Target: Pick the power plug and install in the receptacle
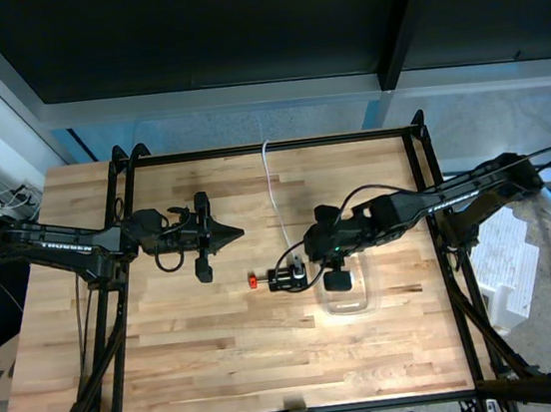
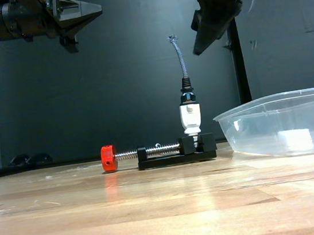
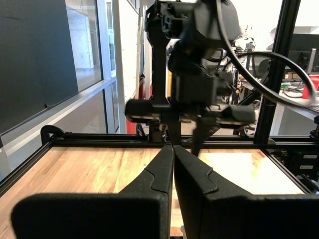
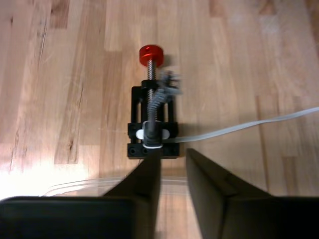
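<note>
Standing upright in the receptacle (image 2: 176,150), midway between the table's (image 1: 176,379) left and right edges, the power plug (image 2: 186,94) trails a braided lead upward. The right gripper (image 4: 172,157) hovers above it, fingers apart and empty, beside the clear tray (image 2: 246,134). The left gripper (image 3: 173,147) hangs pinched together over the table's left half.

tray (image 1: 360,304) under right hand (image 1: 337,279), left hand (image 1: 235,234) aside

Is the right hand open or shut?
Open: the right hand, raised by the receptacle, shows a gap between its empty fingers. The left hand, shut, hovers at left.
</note>
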Controlling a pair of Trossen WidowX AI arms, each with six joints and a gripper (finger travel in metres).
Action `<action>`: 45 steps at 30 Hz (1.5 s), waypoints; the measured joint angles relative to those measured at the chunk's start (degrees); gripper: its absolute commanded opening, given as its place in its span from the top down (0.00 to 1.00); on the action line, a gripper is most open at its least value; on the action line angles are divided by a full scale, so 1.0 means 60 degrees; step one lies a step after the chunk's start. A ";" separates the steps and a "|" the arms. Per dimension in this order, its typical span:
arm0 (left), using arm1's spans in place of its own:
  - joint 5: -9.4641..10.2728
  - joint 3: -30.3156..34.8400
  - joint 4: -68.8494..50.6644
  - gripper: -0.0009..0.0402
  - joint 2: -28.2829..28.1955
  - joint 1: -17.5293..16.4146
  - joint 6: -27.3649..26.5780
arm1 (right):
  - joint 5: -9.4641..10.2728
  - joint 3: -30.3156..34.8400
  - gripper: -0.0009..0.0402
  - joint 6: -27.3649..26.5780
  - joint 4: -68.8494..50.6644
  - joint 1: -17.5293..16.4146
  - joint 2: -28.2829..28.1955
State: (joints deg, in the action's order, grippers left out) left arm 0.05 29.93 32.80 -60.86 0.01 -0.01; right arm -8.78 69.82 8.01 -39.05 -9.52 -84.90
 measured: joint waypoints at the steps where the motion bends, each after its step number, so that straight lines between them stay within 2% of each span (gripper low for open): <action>1: 0.0000 0.0000 0.0004 0.98 0.0000 0.0000 0.0000 | 0.0018 -0.0142 0.98 -0.0004 0.0204 0.0055 0.0226; 3: 0.0000 0.0000 0.0000 0.98 0.0000 0.0000 0.0000 | 0.0113 -0.0415 0.96 -0.0025 0.0586 0.0186 0.0685; 9: 0.0000 0.0004 0.0004 0.98 0.0000 0.0000 0.0000 | 0.0200 -0.1694 0.97 -0.0229 0.2590 0.0685 0.1887; 14: -0.0004 0.0004 0.0000 0.98 0.0000 0.0000 -0.0004 | 0.0845 -0.2983 0.98 -0.0484 0.5125 0.1118 0.2608; 17: -0.0004 0.0000 0.0000 0.98 0.0000 0.0000 -0.0004 | 0.1013 -0.3745 0.98 -0.0543 0.6823 0.1260 0.2911; 21: 0.0000 0.0000 0.0004 0.98 0.0000 0.0000 0.0000 | 0.0994 -0.4503 0.98 -0.0539 0.8371 0.1308 0.3242; 29: 0.0000 0.0004 0.0004 0.98 0.0000 0.0000 -0.0004 | 0.0976 -0.5490 0.98 -0.0645 1.0021 0.1453 0.3872; 36: 0.0000 0.0004 0.0004 0.98 0.0000 0.0000 -0.0004 | 0.0965 -0.6186 0.98 -0.0929 1.1777 0.1472 0.3974; 45: 0.0000 0.0004 0.0000 0.98 0.0000 0.0000 0.0000 | 0.0896 -0.6568 0.98 -0.1035 1.2072 0.1486 0.4091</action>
State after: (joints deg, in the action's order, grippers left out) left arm 0.05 29.95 32.80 -60.86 0.01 -0.01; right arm -3.40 30.41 1.80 33.39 -0.60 -60.36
